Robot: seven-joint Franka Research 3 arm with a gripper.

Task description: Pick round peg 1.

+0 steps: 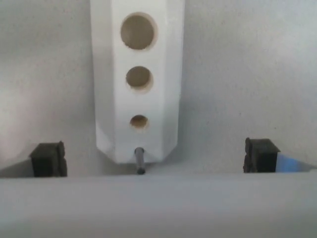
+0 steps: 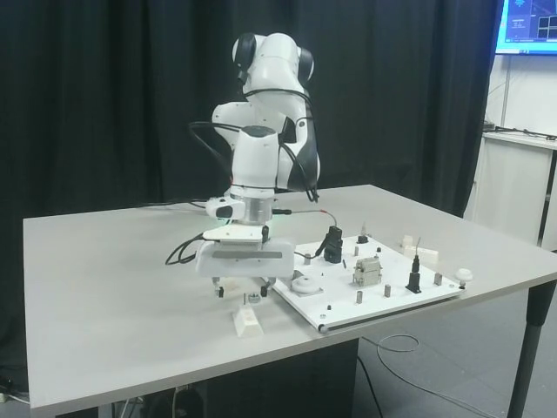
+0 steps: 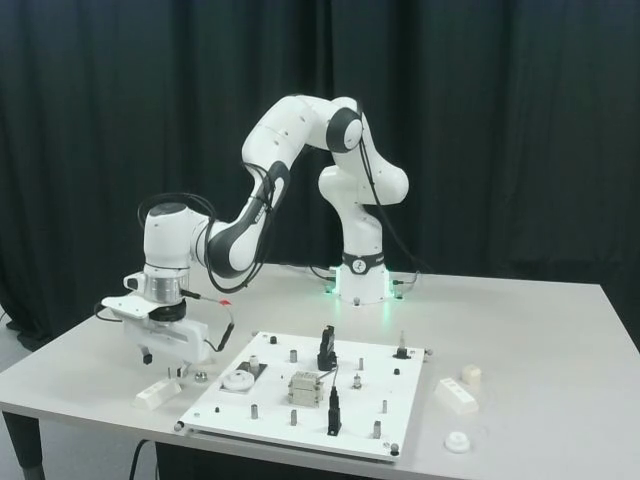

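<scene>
Round peg 1 (image 1: 140, 161) between open end effector (image 1: 154, 157) fingers

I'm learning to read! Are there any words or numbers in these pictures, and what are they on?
Nothing can be read here.
Screen in the room's corner: it shows some lines, too small to read.
White peg block: three empty holes and a thin peg, no writing.
White board and robot arm: no labels that can be made out.

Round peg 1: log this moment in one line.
end effector open, above holder | round peg 1 upright in white holder, ungrasped | three holes empty
</scene>
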